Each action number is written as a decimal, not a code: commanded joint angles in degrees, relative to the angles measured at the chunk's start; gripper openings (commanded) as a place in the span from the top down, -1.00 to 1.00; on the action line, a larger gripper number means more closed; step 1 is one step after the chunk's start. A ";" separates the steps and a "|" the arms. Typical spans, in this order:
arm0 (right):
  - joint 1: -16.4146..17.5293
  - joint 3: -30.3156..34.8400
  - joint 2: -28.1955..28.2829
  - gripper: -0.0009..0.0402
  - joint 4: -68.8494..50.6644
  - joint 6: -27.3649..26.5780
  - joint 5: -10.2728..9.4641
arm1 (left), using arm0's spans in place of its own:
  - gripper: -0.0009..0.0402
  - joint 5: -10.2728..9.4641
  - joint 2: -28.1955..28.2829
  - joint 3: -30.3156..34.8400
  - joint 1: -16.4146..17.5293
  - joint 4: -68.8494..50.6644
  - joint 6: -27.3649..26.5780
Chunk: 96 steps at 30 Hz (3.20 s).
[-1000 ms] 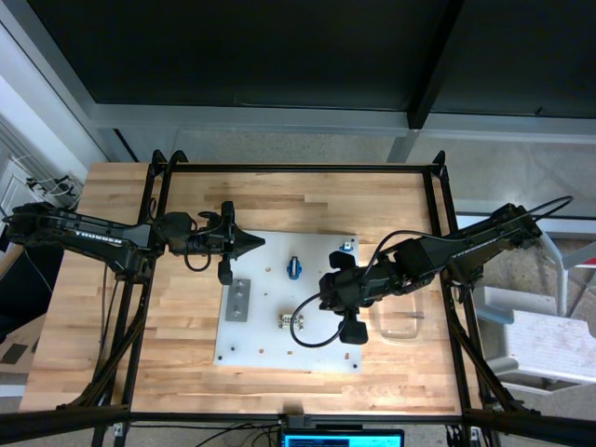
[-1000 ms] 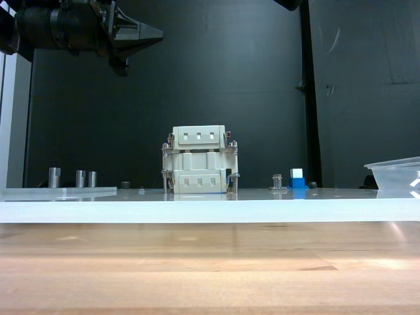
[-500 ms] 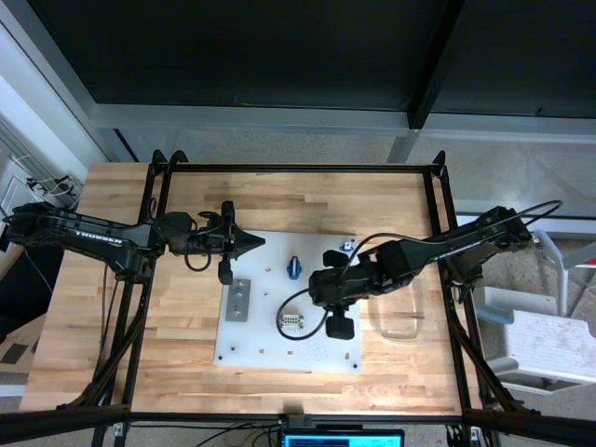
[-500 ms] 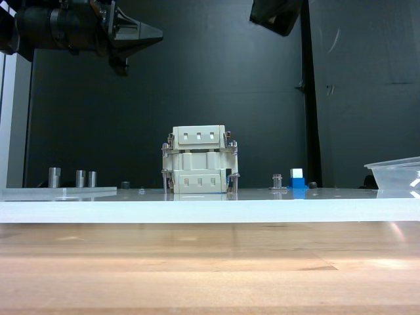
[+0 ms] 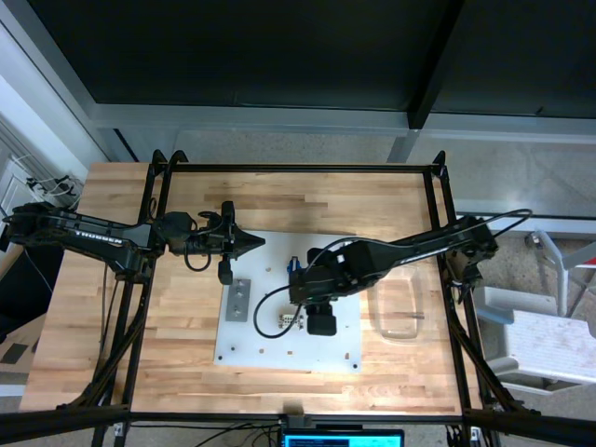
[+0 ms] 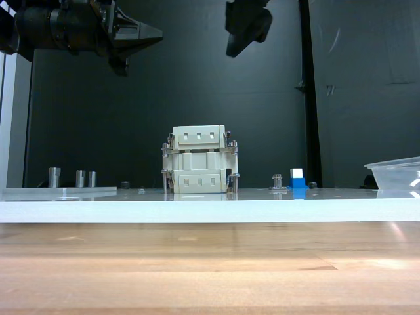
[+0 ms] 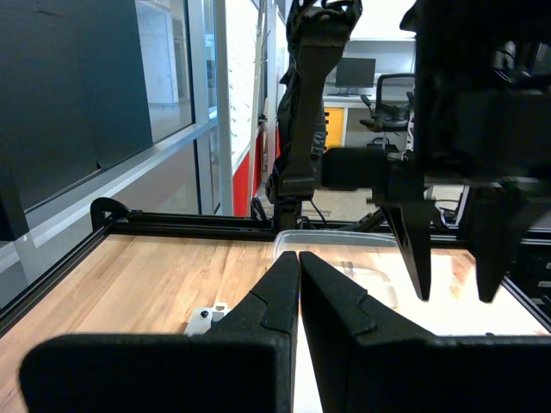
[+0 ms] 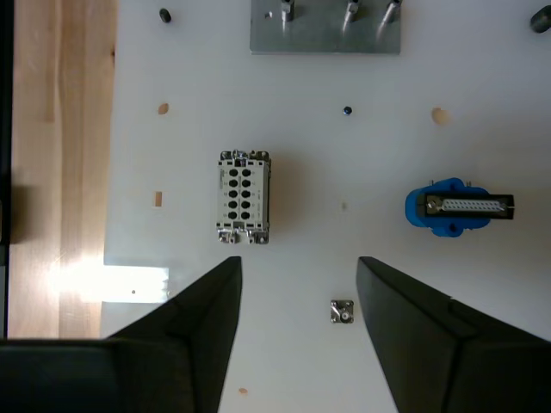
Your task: Remove the HAN10-E connector and place it in the container
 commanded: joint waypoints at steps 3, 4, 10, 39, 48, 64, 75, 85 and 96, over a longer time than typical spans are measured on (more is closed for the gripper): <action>-0.55 7.76 6.12 -0.16 -5.29 -0.74 -0.17 | 0.96 0.00 0.02 0.02 0.02 0.00 0.00; -0.57 9.09 7.08 -0.19 -6.32 -1.14 -0.17 | 0.96 0.02 0.00 0.02 0.02 0.00 0.00; -0.66 15.41 12.44 -0.29 -9.29 -1.97 -0.52 | 0.96 0.02 0.00 0.02 0.02 0.00 0.00; -0.26 20.50 22.18 -0.34 -9.75 0.15 -4.02 | 0.96 0.02 0.02 0.02 0.02 0.00 0.00; 0.04 20.46 23.08 -0.34 -9.18 0.17 -4.07 | 0.96 0.00 0.02 0.02 0.00 0.02 0.00; 0.50 17.29 24.11 -0.34 -6.25 0.33 -4.13 | 0.96 0.02 0.02 0.02 0.00 -0.02 0.00; 0.63 15.78 24.11 -0.29 -4.68 0.26 -4.55 | 0.96 0.02 0.02 0.02 0.02 0.00 0.00; 0.63 15.32 24.11 -0.13 -4.17 0.15 -4.55 | 0.96 0.02 0.00 0.02 0.00 -0.02 0.00; 0.63 15.32 24.09 0.33 -4.17 0.35 -4.59 | 0.96 0.02 0.02 0.02 0.02 -0.02 0.00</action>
